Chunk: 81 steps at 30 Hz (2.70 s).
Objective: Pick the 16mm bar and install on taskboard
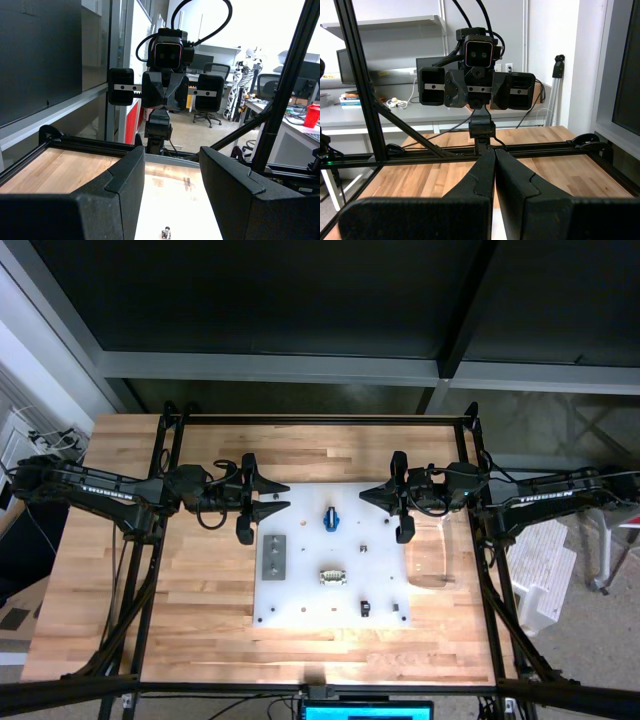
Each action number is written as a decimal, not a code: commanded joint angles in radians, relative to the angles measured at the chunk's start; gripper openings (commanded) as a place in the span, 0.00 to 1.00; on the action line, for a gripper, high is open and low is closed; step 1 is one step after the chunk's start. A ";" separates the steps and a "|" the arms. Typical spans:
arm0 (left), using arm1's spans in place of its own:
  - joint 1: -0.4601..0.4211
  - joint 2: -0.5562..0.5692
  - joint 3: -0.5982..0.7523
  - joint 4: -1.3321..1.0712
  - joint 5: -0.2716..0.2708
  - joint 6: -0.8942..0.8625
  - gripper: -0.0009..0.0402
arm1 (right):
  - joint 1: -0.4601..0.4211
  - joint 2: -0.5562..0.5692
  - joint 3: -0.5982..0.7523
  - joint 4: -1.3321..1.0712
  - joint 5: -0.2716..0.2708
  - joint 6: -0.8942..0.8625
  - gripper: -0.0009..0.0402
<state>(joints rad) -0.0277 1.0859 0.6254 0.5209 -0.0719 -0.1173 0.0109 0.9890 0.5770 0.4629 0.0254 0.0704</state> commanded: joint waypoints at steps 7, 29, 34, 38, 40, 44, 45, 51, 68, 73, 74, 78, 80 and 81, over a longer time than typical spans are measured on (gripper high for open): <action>0.000 0.000 0.000 0.000 0.000 0.000 0.38 | 0.000 0.000 0.000 0.000 0.000 0.000 0.02; 0.000 0.000 0.000 -0.074 0.000 0.049 0.26 | 0.000 0.000 0.000 0.000 0.000 0.000 0.02; 0.000 0.000 0.000 -0.066 0.000 0.052 0.10 | 0.000 0.000 0.000 0.000 0.000 0.000 0.02; 0.000 0.000 0.001 -0.065 0.000 0.053 0.02 | 0.000 0.000 0.000 0.000 0.000 0.000 0.02; 0.000 0.000 0.001 -0.059 0.000 0.053 0.03 | 0.000 0.000 0.001 0.000 0.000 0.000 0.02; 0.000 0.000 0.001 -0.043 0.001 0.053 0.03 | 0.000 0.000 0.000 0.000 0.000 0.000 0.02; 0.000 0.000 0.001 -0.044 0.001 0.053 0.02 | 0.000 0.000 0.000 0.000 0.000 0.000 0.02; 0.000 0.000 0.001 -0.043 0.004 0.052 0.02 | 0.000 0.000 0.000 0.000 0.000 0.000 0.02; 0.000 0.000 0.000 -0.045 0.003 0.052 0.02 | 0.000 0.000 0.001 0.000 0.000 0.000 0.02; 0.000 0.000 0.000 -0.045 0.003 0.052 0.02 | 0.000 0.000 0.000 0.000 0.000 0.000 0.02; 0.000 0.000 0.000 -0.045 0.003 0.052 0.02 | 0.000 0.000 0.000 0.000 0.000 0.000 0.02; 0.000 0.000 0.000 -0.045 0.003 0.052 0.03 | 0.000 0.000 0.001 0.000 0.000 0.000 0.02; 0.000 0.000 0.000 -0.045 0.003 0.052 0.02 | 0.000 0.000 0.000 0.000 0.000 0.000 0.02; 0.000 0.000 0.000 -0.045 0.003 0.052 0.02 | 0.000 0.000 0.000 0.000 0.000 0.000 0.02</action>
<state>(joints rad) -0.0277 1.0859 0.6258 0.4759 -0.0689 -0.0650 0.0109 0.9894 0.5774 0.4629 0.0250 0.0708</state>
